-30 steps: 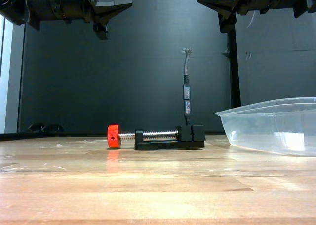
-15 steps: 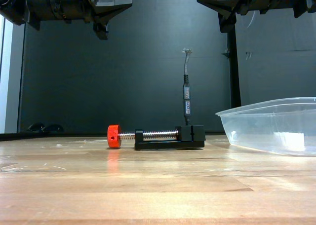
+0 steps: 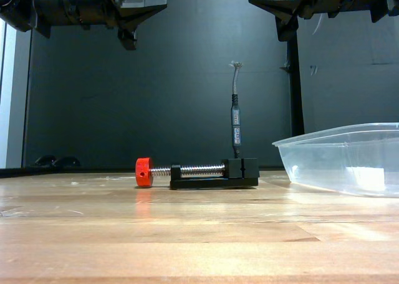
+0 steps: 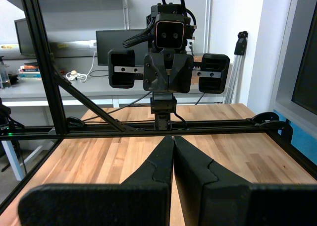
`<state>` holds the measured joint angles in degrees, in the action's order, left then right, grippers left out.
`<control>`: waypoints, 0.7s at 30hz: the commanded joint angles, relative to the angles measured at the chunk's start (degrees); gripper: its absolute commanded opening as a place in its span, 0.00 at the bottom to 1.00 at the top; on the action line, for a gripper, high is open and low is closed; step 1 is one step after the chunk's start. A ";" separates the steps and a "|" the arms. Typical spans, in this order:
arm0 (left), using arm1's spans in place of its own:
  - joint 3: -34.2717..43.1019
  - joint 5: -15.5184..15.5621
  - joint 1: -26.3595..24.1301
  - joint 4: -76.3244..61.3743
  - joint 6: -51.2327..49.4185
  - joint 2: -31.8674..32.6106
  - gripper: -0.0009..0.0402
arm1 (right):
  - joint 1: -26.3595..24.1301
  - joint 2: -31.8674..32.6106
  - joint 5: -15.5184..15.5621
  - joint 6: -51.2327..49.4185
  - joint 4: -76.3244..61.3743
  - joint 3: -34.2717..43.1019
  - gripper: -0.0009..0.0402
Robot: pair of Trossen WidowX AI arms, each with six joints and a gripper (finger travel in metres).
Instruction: Pick the usb-c connector and install on the hub
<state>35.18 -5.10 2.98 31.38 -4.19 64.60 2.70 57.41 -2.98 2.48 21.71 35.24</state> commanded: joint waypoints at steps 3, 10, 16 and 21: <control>0.02 0.00 0.00 0.02 0.00 0.00 0.02 | 0.02 0.02 0.00 0.02 0.00 0.02 0.02; 0.02 0.00 0.02 0.00 0.00 0.00 0.02 | 0.04 0.02 0.02 0.02 -0.20 0.02 0.02; 0.02 0.00 0.00 0.02 0.00 0.00 0.02 | 0.04 0.02 0.02 0.02 -0.59 0.02 0.02; 0.02 0.00 0.02 0.02 0.00 0.00 0.02 | 0.04 0.02 0.02 0.02 -1.60 0.02 0.02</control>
